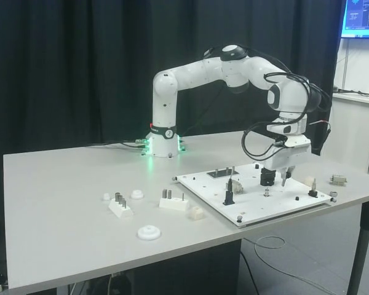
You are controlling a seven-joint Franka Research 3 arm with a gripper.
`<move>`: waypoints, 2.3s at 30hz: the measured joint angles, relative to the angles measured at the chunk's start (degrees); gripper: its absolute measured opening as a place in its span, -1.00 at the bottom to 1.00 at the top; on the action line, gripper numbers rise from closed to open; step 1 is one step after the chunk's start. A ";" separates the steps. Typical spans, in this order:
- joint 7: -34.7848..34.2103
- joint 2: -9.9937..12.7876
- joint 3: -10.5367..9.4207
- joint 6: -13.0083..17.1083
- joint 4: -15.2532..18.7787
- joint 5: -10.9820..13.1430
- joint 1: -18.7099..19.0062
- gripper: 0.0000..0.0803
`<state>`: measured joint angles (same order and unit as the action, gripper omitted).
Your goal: Place square peg 2.
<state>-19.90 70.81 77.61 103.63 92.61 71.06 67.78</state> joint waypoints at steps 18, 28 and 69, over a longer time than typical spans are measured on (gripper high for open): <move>0.55 -0.05 3.26 -3.00 -0.70 0.00 -0.07 -0.84; 2.12 -0.10 5.68 -4.68 -1.27 -0.04 -0.27 -0.84; 39.99 0.52 14.54 -12.83 3.60 -4.85 -9.35 -0.84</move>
<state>20.09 71.32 92.15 90.79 96.22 66.21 58.44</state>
